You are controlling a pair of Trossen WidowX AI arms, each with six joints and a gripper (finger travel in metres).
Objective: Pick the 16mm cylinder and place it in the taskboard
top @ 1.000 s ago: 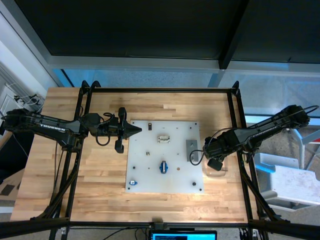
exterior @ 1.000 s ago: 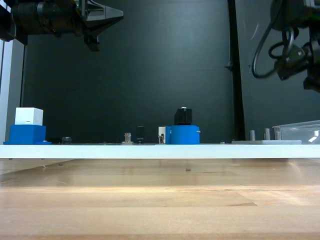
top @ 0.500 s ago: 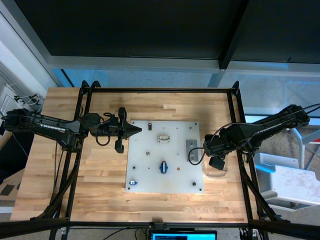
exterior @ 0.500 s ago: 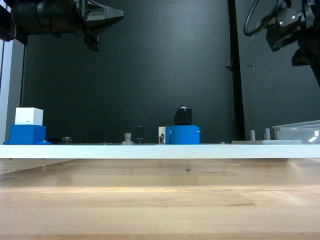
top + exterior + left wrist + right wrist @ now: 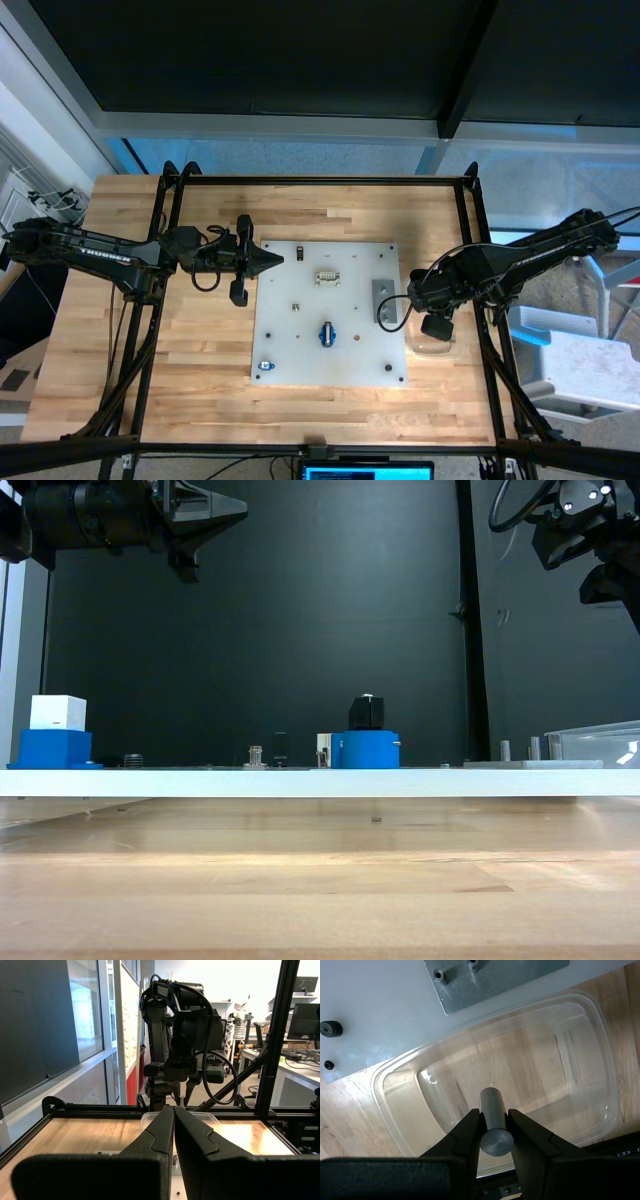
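The 16mm cylinder, a short silver-grey peg, is clamped between the fingers of my right gripper and hangs above the clear plastic tray. In the high view that right gripper hovers just off the right edge of the white taskboard. The low view shows it high up, well over the board. My left gripper is shut, empty and held level above the board's left edge.
A grey metal block with small pegs lies on the board's right side, next to the tray. Blue connectors and small fittings stand on the plate. A black frame surrounds the wooden table.
My right gripper has risen out of the tray with the cylinder and shifted slightly. The left arm has not moved.
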